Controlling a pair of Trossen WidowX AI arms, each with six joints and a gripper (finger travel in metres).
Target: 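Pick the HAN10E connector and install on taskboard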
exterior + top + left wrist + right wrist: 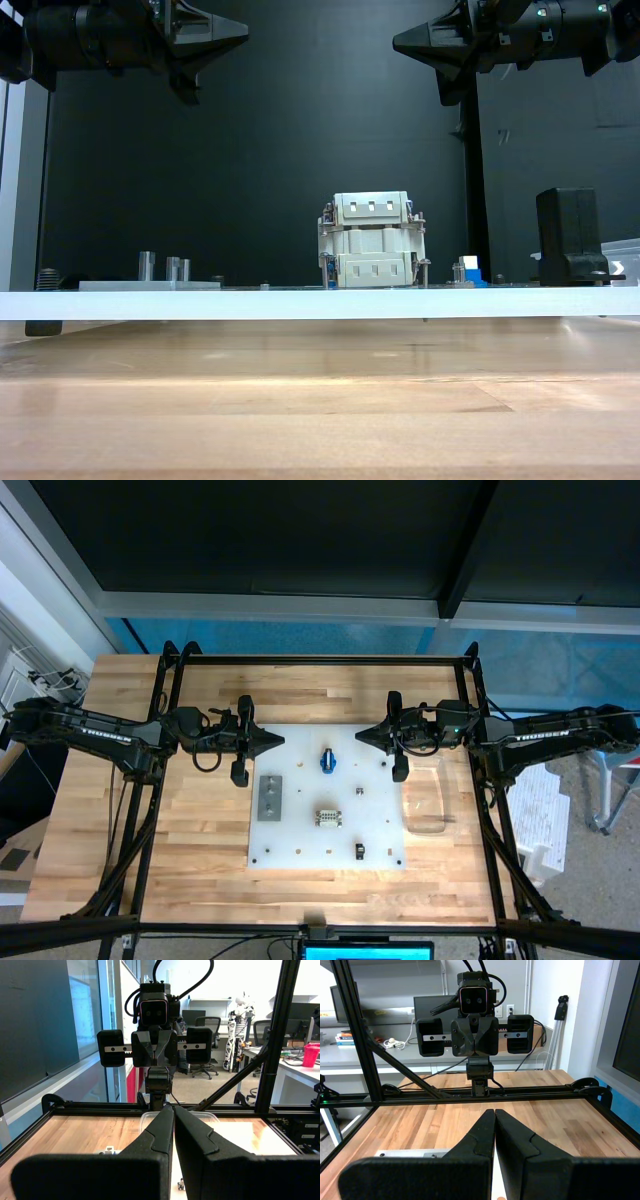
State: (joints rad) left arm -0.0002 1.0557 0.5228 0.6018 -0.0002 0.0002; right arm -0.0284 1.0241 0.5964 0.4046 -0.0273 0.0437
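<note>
high view: we saw the han10e connector [327,819], a small grey-beige ribbed block with metal tabs at its short ends, standing near the middle of the flat white taskboard [300,845] on the pale wooden plank table [150,830]. a plain grey metal block [270,797] lay to its left and a blue part [328,761] beyond it. the matte black left gripper [278,740] and right gripper [362,734] hung above the board's far edge, well apart from the connector, each with its wedge-shaped fingers pressed together on nothing.
</note>
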